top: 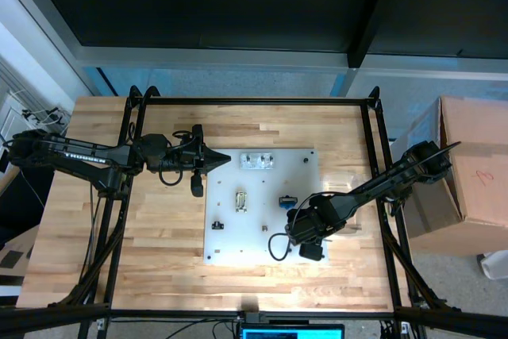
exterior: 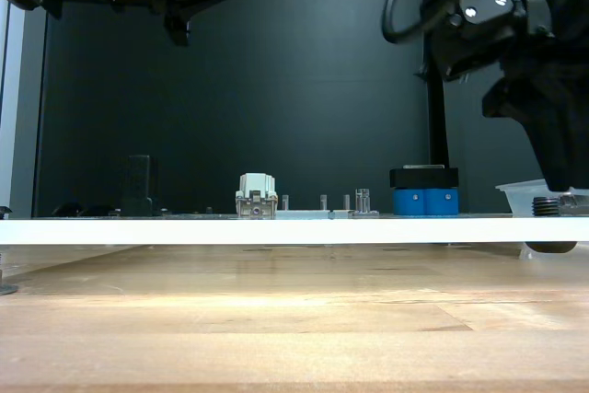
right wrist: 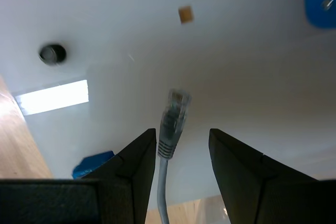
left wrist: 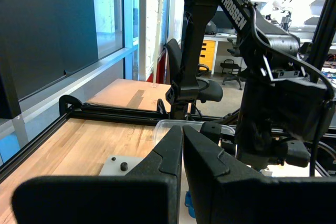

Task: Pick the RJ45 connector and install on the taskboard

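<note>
Nearest: right gripper (right wrist: 182,132) low over near right corner of flat white plastic task board (top: 238,248), fingers spread wide, holding nothing. Small clear-plastic RJ45 connector with grey boot and grey cable (right wrist: 172,116) lies free on board between those fingers, not clamped. Judged light; plug body stiff, latch tab likely brittle, cable soft and floppy. Best pinched across boot sides, not cable. Farther back, blue block (top: 287,202). Farthest, left gripper (left wrist: 181,135) hangs high over board's left edge, fingers pressed together, empty.
</note>
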